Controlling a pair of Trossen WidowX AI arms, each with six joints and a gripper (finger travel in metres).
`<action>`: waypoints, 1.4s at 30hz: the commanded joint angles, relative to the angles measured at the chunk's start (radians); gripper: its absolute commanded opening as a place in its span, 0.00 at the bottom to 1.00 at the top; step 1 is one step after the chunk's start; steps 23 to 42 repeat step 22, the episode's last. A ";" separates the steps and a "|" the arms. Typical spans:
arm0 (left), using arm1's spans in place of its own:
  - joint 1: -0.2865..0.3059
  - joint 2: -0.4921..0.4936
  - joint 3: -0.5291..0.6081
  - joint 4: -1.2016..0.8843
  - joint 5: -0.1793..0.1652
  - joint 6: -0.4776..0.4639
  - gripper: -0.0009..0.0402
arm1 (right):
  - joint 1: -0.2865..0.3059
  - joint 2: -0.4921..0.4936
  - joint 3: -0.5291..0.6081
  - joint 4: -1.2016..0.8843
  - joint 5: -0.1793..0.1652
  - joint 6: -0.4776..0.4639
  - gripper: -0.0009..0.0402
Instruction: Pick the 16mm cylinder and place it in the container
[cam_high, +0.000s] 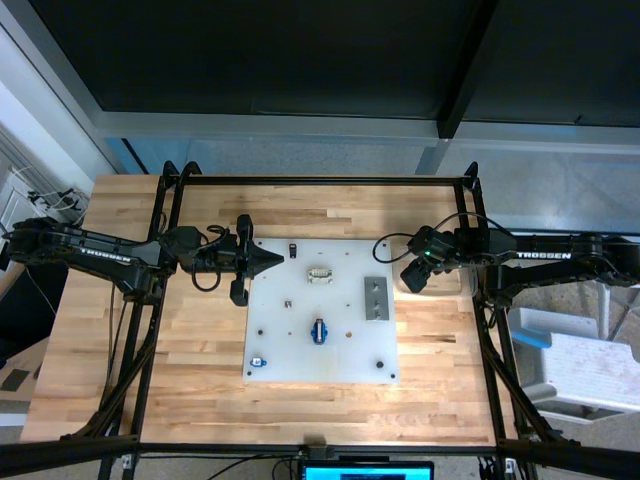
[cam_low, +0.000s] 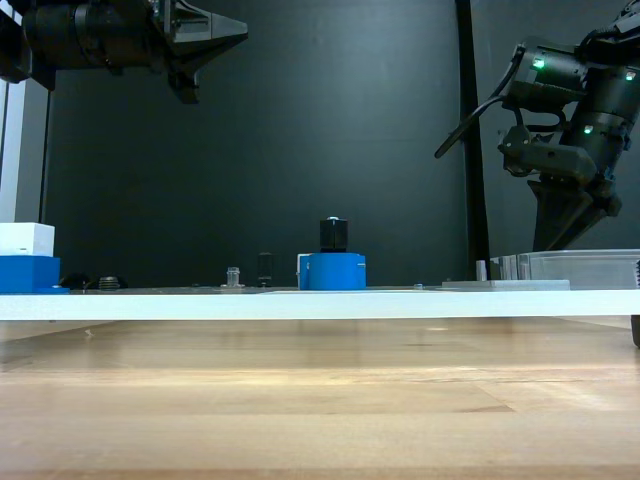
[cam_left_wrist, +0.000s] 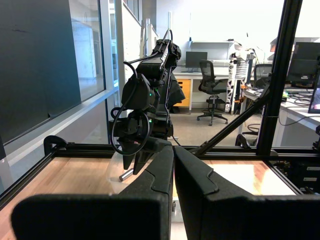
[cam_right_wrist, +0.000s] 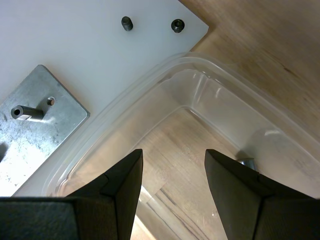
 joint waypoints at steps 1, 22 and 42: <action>0.000 0.000 0.000 0.000 0.000 0.000 0.02 | 0.000 0.000 0.000 0.001 0.002 0.000 0.42; 0.000 0.000 0.000 0.000 0.000 0.000 0.02 | 0.000 0.000 0.000 0.001 0.004 0.000 0.35; 0.000 0.000 0.000 0.000 0.000 0.000 0.02 | 0.000 0.000 0.000 0.001 0.004 0.000 0.35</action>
